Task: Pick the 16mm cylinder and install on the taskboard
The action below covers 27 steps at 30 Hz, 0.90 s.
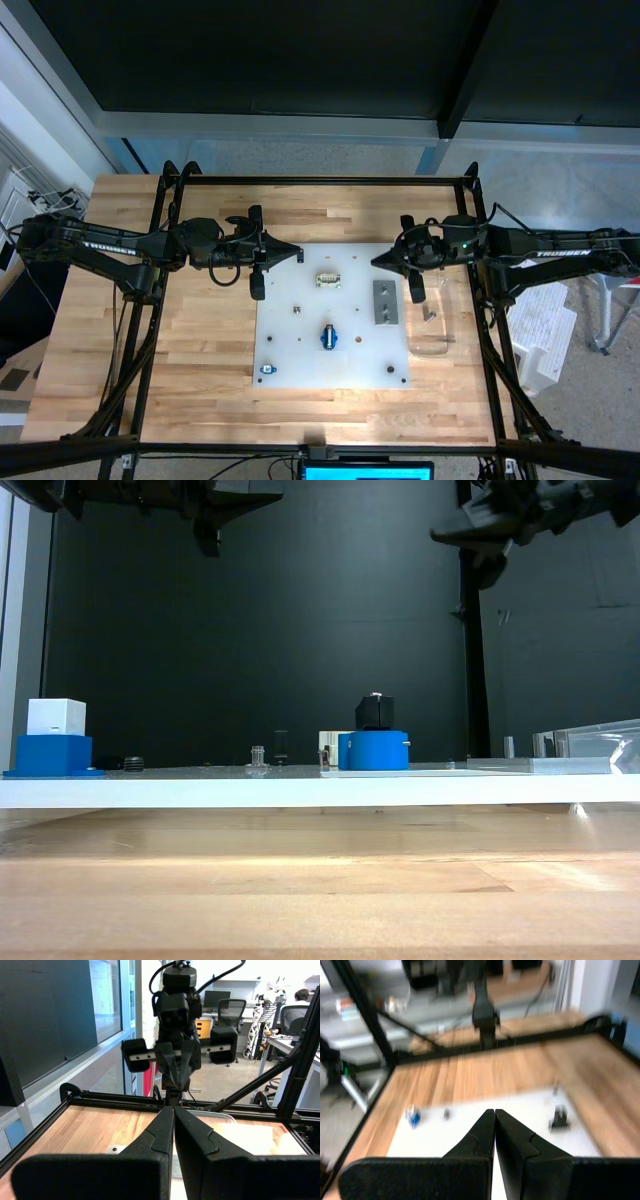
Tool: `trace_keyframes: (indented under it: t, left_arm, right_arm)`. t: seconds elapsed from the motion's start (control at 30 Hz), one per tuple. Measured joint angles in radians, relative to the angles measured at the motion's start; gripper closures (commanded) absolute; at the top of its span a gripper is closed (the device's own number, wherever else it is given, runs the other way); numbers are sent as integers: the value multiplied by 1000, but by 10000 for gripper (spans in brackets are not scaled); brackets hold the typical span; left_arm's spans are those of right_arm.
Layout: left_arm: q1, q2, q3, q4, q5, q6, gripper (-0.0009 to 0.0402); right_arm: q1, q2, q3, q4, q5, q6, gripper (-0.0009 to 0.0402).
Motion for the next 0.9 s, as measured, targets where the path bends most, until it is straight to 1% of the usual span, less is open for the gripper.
trace_keyframes:
  t: [0.1,0.2,0.33,0.43,0.57,0.73,0.9]
  left_arm:
    - [0,0,0,0,0,0,393]
    - [0,0,0,0,0,0,393]
    - [0,0,0,0,0,0,393]
    - [0,0,0,0,0,0,393]
    - [0,0,0,0,0,0,393]
    - [0,0,0,0,0,0,393]
    - [0,0,0,0,0,0,393]
  right_arm:
    - [26,0,45,-155,1,5,393]
    - [56,0,94,-306,21,17,393]
    - [106,2,147,-483,71,34,393]
    - [142,2,176,-597,100,58,393]
    - [171,2,188,-707,100,84,393]
    - [194,2,188,-826,99,113,390]
    - [202,3,188,-940,98,121,368]
